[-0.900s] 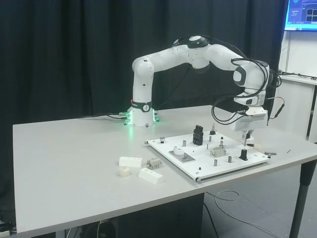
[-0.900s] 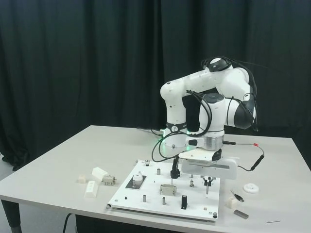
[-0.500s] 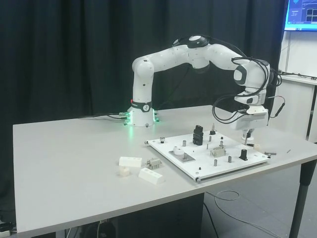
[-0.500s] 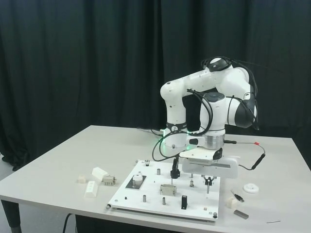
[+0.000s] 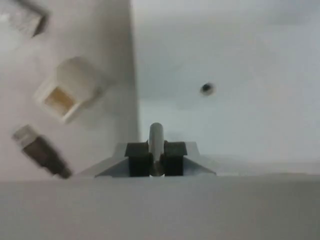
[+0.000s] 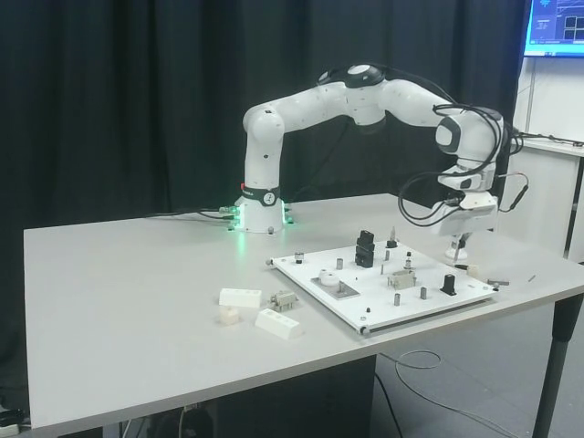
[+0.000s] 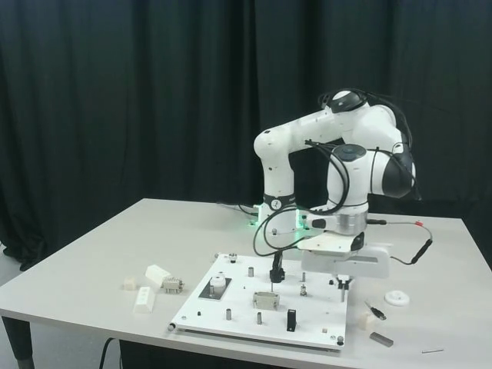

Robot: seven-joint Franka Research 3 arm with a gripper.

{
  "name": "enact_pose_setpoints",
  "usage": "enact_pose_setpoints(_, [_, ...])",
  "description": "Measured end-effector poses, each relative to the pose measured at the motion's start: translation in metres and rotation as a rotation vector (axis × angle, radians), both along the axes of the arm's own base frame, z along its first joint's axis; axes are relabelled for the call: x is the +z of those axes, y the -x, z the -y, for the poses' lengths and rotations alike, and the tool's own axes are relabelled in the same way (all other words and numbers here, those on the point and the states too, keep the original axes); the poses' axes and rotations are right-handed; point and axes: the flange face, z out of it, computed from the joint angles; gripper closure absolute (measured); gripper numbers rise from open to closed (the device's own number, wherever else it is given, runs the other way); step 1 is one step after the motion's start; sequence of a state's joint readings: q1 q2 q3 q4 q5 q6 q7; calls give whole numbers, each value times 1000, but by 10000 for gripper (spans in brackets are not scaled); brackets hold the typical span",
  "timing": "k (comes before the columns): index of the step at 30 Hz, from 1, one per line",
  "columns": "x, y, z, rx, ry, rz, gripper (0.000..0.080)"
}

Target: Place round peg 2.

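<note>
One round peg 2, a short pale grey cylinder, stands upright between our jaws, which are closed narrowly on it above the white board's corner at three o'clock. Three white blocks lie on the tabletop at the board's nine o'clock.

A robotics lab. Black curtains close off the space behind a white arm bolted to a grey surface. A white assembly board with small fixtures sits there, and a monitor glows in one corner.
</note>
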State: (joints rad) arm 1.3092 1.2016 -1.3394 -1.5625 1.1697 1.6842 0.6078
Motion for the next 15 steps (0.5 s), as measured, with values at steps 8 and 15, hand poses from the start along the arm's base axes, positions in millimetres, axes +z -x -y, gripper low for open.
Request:
enact_pose_setpoints(8, [6, 15, -31, -1, -18, -28, 743])
enact_pose_setpoints(15, [6, 33, -63, 3, -15, -35, 743])
